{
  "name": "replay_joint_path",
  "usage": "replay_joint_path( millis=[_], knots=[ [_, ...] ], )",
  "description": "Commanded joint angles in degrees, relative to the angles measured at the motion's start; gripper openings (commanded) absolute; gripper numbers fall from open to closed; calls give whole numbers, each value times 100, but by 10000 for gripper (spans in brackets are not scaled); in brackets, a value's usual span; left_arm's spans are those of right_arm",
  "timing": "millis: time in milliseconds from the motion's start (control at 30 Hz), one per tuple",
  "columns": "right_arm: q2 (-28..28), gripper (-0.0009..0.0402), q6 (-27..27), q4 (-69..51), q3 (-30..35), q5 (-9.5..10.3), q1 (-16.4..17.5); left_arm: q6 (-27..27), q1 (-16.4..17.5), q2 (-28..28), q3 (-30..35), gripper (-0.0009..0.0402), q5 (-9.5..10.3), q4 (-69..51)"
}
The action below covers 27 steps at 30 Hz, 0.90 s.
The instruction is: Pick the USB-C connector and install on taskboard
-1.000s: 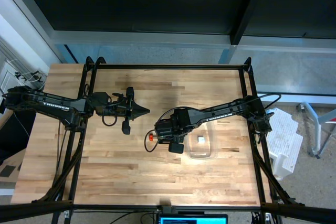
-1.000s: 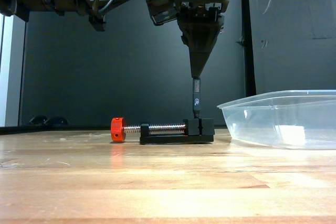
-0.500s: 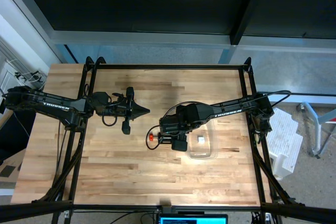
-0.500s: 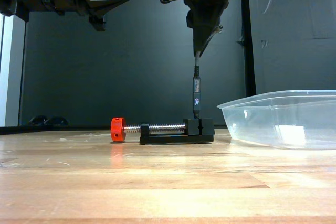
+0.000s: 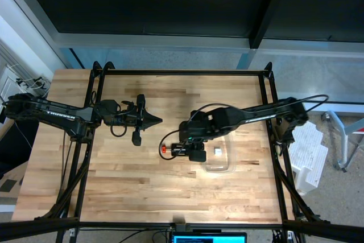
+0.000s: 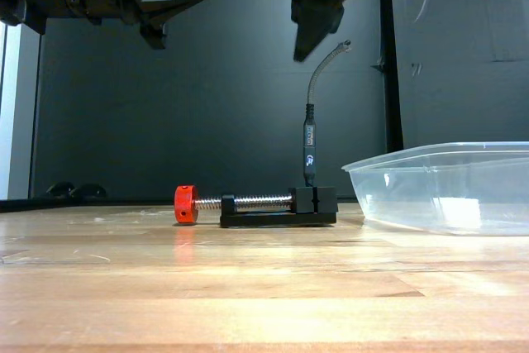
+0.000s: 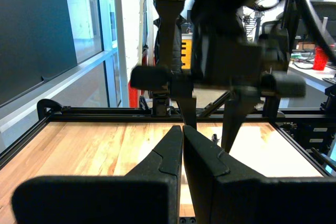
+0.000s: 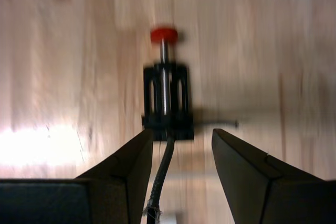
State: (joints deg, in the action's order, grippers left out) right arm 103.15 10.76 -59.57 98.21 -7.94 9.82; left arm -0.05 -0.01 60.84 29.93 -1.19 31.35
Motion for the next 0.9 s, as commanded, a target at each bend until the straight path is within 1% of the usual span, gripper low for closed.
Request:
replay_joint_path(
  millis=[33,200,267,333,467,600,700,800,900],
  knots=[
    [-566,136,-168,833,-619,-7,-61,2,0,2,2,0,0,0],
    [-1504,104,-533,2575,-1875,2,-179,2,0,2,2,0,0,0],
    [-1816,88,-579,3152,-2337,52,-249,2,2,2,2,0,0,-2],
    [-2072,71,-588,3615,-2723,68,-345,2,0,2,2,0,0,0],
    [-2511,33,-774,4627,-3432,90,-518,2,0,2,2,0,0,0],
    [-2898,-3,-802,5796,-4124,496,-734,2,0,2,2,0,0,0],
    [-3119,5,-780,6439,-4544,573,-881,2,0,2,2,0,0,0],
    [-3311,-2,-782,6981,-4905,802,-1014,2,2,2,2,0,-2,0],
    [-3477,1,-785,7543,-5233,953,-1110,2,0,2,2,0,0,0]
  ],
)
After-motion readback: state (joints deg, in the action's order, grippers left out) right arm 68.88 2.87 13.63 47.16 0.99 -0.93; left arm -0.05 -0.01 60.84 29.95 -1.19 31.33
